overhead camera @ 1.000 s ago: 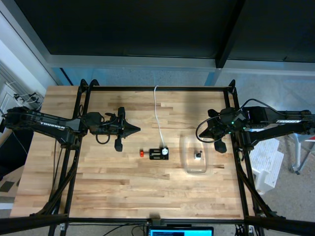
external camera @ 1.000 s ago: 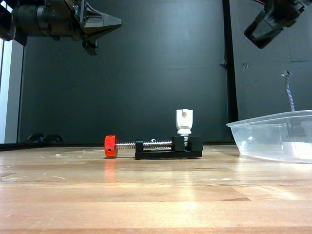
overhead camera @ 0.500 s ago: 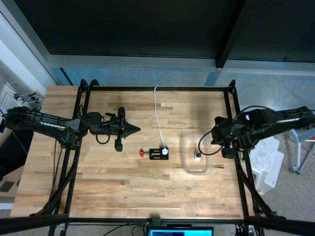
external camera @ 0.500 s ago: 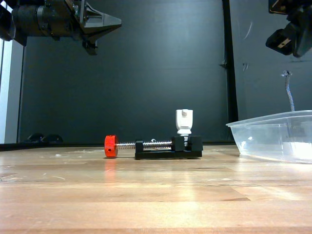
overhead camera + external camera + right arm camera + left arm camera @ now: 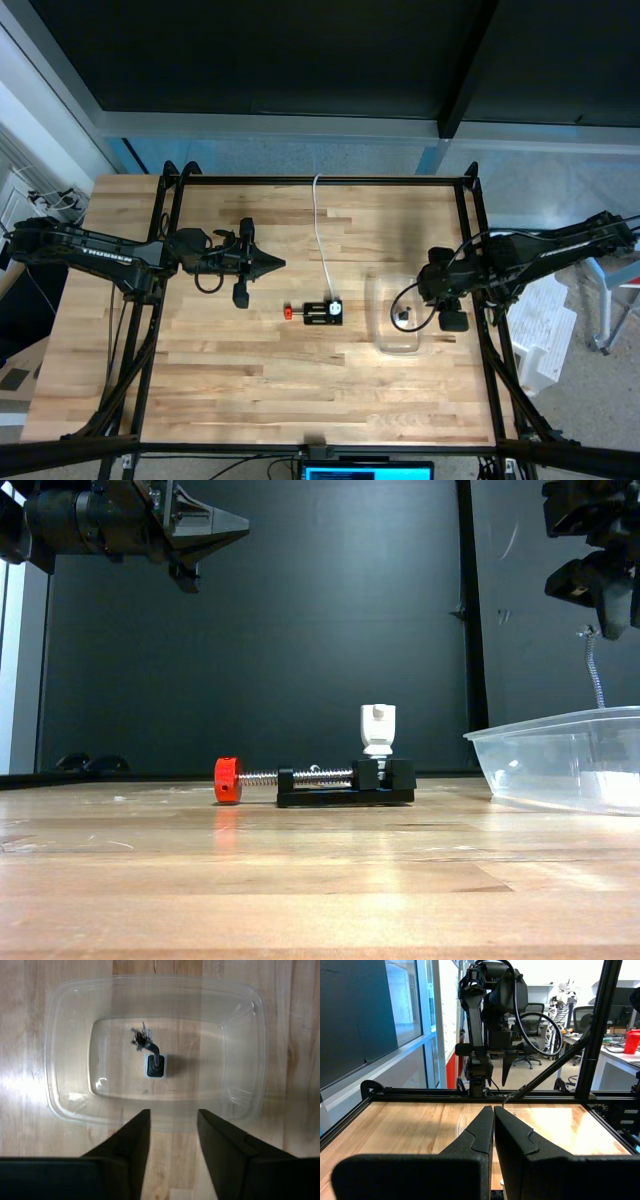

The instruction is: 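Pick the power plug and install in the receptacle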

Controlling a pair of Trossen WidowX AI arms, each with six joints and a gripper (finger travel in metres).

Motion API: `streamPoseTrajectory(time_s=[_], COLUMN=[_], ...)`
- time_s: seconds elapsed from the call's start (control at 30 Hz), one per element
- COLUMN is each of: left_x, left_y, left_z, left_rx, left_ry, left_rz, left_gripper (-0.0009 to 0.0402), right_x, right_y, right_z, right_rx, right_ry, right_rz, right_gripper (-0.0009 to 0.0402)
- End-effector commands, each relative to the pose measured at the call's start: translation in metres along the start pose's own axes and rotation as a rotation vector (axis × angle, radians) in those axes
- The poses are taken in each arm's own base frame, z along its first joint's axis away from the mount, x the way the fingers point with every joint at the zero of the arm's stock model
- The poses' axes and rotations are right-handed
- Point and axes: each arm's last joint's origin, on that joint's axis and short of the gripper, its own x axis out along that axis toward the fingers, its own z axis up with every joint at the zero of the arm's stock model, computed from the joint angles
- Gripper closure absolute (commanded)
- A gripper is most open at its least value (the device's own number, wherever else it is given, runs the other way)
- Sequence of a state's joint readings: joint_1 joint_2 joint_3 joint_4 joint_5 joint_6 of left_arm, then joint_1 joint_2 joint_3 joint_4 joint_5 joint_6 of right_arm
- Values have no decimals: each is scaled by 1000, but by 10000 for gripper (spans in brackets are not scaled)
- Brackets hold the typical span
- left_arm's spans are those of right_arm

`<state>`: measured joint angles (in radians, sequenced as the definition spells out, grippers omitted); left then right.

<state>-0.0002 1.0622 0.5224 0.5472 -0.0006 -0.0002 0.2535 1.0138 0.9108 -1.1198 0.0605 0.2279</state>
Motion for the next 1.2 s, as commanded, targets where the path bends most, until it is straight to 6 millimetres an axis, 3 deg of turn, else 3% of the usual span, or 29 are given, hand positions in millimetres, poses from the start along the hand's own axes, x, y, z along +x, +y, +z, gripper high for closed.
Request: streamPoseTrajectory(time_s=[0.03,0.4,0.77,1.2], left_x=[0,0,0,0], left_y=[0,0,0,0], left_z=[0,0,0,0], left_rx=[0,0,0,0], left_ry=[-1,-1,-1,-1], left_rz=[0,0,0,0], left_gripper=[393,393,393,393], right_x=[7,35,64,78], right_y=[2,7,12,15], right_z=[3,12,11,14], right_rx=[6,42,27,38], right_ry=[2,32,8,20], right_rz=[1,-6,0,-13], right_gripper=[214,148,146,146])
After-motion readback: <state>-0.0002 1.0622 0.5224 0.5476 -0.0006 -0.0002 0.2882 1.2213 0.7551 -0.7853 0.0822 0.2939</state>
